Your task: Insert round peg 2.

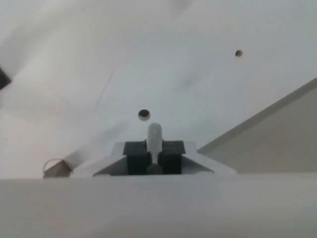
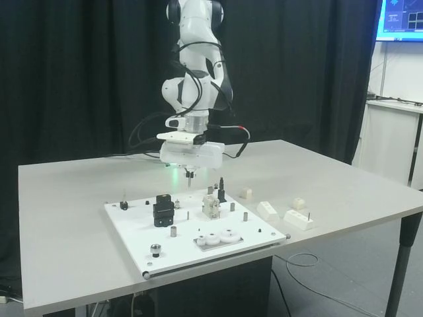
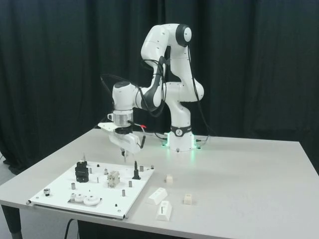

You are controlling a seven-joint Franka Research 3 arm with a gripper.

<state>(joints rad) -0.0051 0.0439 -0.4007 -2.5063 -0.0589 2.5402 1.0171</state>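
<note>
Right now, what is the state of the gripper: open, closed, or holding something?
Gripper: closed on a round peg, held above the white board, close to a hole.

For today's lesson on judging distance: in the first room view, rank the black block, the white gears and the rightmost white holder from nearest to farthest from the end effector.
1. Black block, on the white board, just below and left of the end effector.
2. White gears, near the board's front edge.
3. Rightmost white holder, off the board on the grey table's right side.
</note>
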